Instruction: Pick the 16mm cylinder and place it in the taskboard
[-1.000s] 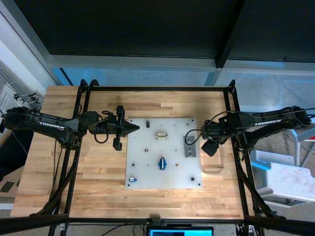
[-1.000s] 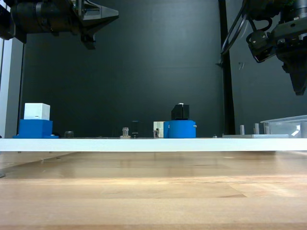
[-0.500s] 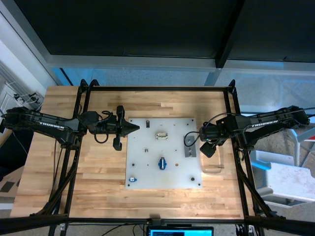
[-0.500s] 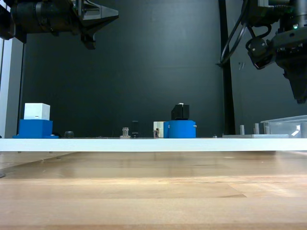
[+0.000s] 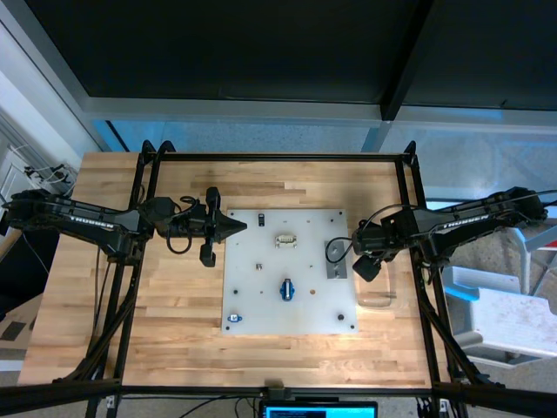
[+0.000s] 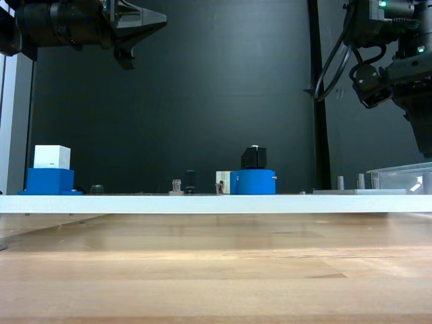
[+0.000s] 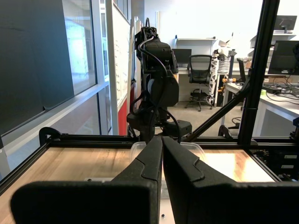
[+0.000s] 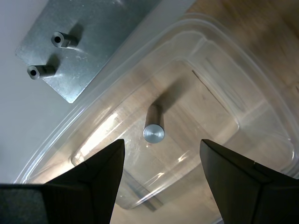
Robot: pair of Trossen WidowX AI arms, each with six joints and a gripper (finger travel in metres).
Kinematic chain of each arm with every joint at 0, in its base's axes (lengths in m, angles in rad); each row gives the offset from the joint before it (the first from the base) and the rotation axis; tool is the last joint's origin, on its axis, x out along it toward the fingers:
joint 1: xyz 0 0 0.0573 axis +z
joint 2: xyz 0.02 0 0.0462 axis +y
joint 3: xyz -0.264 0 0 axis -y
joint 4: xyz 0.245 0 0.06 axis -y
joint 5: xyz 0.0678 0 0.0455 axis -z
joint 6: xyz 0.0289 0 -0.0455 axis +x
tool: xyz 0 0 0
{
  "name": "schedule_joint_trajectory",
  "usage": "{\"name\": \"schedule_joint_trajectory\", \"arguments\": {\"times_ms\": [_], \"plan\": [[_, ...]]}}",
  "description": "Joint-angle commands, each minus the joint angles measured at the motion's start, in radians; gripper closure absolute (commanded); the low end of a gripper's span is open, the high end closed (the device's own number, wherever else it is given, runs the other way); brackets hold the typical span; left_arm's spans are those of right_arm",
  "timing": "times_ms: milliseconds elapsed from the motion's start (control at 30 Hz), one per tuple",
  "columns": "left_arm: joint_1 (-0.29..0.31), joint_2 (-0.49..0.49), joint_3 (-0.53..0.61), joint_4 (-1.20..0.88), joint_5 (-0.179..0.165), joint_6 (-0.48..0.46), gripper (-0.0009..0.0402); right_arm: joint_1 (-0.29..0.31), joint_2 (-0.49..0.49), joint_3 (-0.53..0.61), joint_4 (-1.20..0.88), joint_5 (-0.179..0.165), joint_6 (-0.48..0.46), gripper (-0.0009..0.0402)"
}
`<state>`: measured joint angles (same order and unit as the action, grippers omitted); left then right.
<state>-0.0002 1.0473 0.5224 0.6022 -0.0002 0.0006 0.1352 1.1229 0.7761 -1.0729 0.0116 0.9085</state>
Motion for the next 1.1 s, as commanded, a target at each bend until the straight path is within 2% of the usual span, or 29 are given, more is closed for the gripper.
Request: {"name": "schedule_joint_trajectory", "arguments": {"times_ms": [33, 333, 1100], "plan": [[0.000, 0.000, 0.000, 0.000, 0.000, 0.000, 0.0393, 0.002, 0.000, -0.013, 0.022, 0.000, 0.003, 0.0169], [0.000, 0.000, 0.000, 0.000, 0.000, 0.000, 0.0393, 0.006, 0.046, -0.023, 0.050, 0.001, 0.002, 0.0169], [0.000, 0.000, 0.000, 0.000, 0.000, 0.000, 0.0393, 0.027, 0.047, -0.092, 0.134, 0.007, 0.056, 0.0169]]}}
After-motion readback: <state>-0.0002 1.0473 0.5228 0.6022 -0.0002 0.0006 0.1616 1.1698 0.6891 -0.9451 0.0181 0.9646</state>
